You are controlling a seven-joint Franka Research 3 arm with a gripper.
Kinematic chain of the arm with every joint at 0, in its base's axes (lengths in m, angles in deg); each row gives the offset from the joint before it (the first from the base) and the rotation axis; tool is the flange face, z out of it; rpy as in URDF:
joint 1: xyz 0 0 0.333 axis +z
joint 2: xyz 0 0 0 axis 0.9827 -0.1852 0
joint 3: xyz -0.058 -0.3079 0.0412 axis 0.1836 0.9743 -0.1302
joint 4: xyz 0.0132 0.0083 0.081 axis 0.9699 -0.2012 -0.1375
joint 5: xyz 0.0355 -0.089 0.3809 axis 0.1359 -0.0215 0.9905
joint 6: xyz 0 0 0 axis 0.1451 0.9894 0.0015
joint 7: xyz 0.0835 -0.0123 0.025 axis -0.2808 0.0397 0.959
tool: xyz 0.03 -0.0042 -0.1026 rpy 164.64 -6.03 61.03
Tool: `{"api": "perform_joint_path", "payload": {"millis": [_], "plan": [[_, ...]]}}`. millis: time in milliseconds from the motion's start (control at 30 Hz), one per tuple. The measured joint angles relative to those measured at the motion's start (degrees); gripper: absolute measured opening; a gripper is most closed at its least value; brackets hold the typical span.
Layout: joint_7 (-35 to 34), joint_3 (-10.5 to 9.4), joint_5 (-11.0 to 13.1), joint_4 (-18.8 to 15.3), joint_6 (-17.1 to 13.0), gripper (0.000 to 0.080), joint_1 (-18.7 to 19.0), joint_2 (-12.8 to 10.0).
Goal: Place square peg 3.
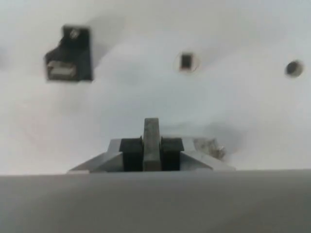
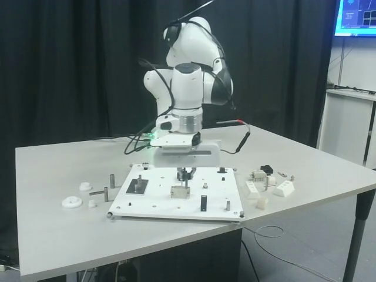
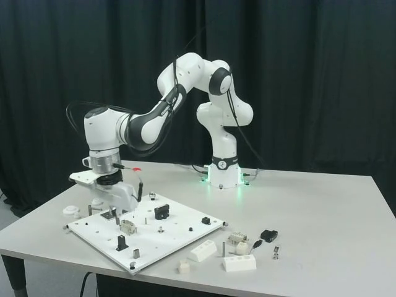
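Observation:
A grey square peg (image 1: 151, 128) stands upright between the black pads of my gripper (image 1: 151, 154), which is shut on it. The peg's tip hangs just above the white board (image 1: 233, 111). A small square hole (image 1: 186, 60) lies in the board a short way beyond the peg, and a round hole (image 1: 293, 68) sits off to one side. In the first room view my gripper (image 2: 185, 174) hovers low over the middle of the board (image 2: 158, 205), right above a small metal fixture (image 2: 179, 192). The second room view shows the gripper (image 3: 115, 209) near the board's left part.
A black connector block (image 1: 70, 58) stands on the board near the square hole. A dark plate (image 2: 137, 186) and upright pegs (image 2: 203, 202) also occupy the board. White blocks (image 2: 285, 189) and small parts lie to its right, white discs (image 2: 70, 202) to its left.

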Motion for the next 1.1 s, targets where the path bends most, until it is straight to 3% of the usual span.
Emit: {"api": "perform_joint_path", "payload": {"millis": [367,800,1100], "plan": [[-2.09,-0.07,0.00,-1.05,5.42,0.0076,4.38,2.45],[-5.63,-1.05,0.09,-4.37,5.36,0.0076,12.89,5.44],[-9.15,-1.10,0.09,-4.91,4.69,0.0076,19.49,5.75]]}}
